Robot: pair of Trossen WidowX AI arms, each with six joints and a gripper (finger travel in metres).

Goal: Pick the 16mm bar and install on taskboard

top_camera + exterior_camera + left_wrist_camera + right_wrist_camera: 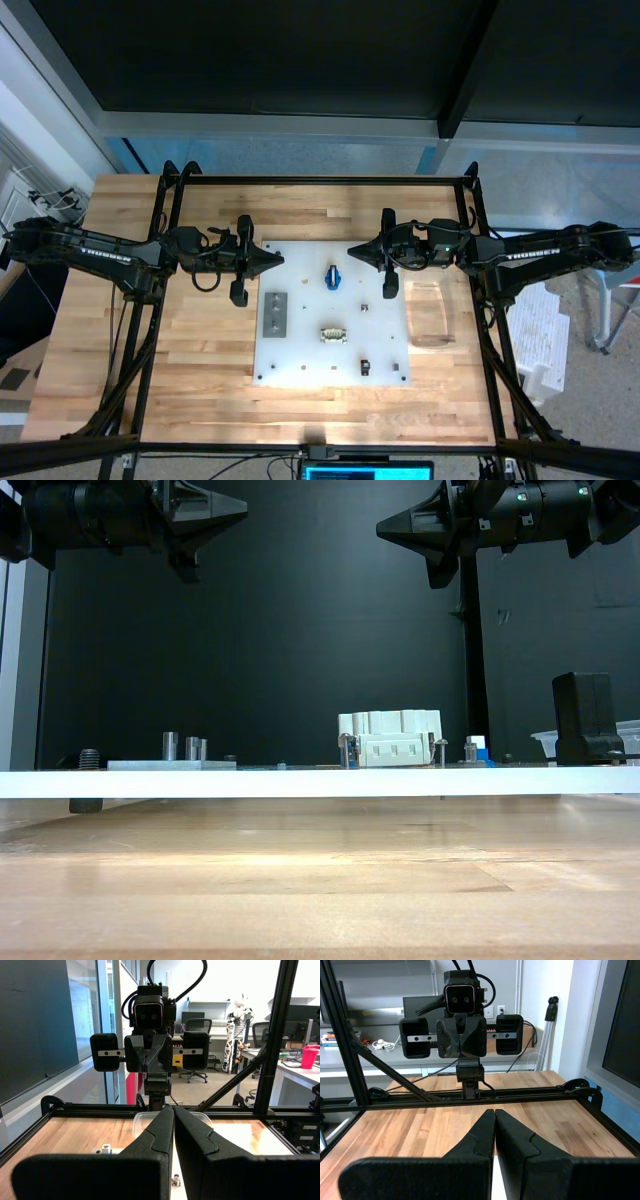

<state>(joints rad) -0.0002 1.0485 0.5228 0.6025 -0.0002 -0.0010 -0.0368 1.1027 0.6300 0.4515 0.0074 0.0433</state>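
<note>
Right gripper (495,1112): fingers (479,1142) pressed together, over wooden table (420,1130). Left gripper (461,1040): opposite, facing, above black frame rail (530,1093) at table's far edge.

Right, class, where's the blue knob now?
High view: the blue knob sits on the taskboard's far half, beyond the metal connector, roughly under the gap between the raised left gripper and right gripper.

Wooden table (150,380), white taskboard (310,355) and clear tray (430,344) lying on it
</note>
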